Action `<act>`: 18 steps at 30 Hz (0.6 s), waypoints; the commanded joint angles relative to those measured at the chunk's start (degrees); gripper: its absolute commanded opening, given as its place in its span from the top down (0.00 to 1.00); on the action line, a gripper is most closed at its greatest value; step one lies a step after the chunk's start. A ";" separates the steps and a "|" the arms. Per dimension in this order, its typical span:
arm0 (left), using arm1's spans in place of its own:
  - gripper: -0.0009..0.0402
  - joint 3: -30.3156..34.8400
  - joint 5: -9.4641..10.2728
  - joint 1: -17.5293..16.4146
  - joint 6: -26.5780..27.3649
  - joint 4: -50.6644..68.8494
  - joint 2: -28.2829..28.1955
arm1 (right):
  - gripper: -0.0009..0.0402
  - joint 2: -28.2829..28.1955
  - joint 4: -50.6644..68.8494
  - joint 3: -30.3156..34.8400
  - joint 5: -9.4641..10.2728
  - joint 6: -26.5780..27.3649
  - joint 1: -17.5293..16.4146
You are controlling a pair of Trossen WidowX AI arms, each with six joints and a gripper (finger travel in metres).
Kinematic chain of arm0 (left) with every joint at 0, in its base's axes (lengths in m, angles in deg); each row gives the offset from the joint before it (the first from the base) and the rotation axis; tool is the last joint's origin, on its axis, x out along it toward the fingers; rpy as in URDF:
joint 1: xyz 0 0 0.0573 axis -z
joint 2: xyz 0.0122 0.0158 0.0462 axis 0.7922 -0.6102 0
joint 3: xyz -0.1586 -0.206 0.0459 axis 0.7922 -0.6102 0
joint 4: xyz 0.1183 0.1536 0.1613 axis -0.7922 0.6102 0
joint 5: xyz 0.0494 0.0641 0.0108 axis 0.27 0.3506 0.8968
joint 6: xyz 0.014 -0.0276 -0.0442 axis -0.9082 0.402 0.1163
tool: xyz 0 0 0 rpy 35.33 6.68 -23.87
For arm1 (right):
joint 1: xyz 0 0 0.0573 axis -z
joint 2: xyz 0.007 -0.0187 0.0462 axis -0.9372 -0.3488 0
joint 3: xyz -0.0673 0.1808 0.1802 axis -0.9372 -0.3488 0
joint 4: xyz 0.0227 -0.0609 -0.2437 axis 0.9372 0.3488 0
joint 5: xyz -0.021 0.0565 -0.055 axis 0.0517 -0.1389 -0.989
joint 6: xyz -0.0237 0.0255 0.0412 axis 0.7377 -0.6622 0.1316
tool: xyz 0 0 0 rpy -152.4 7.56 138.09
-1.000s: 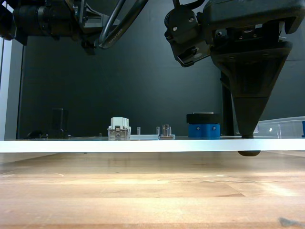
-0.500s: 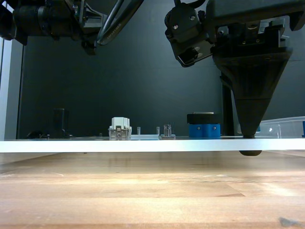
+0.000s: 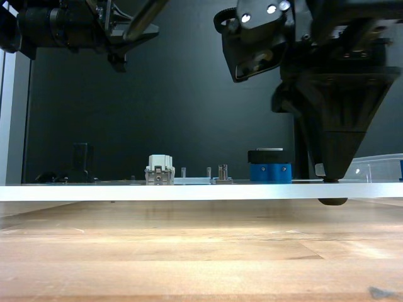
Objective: Unfasten the M12 fastener and place in the container
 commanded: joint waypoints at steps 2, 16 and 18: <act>0.98 0.00 0.00 -0.02 -0.02 -0.02 -0.02 | 0.93 0.02 -0.35 0.02 0.33 11.17 -0.07; 0.98 0.00 0.00 0.00 -0.02 -0.02 -0.02 | 0.93 0.11 -0.70 0.02 0.28 47.15 -0.09; 0.98 0.00 0.00 0.00 -0.02 0.00 -0.02 | 0.93 0.15 -0.76 0.02 0.28 50.66 -0.09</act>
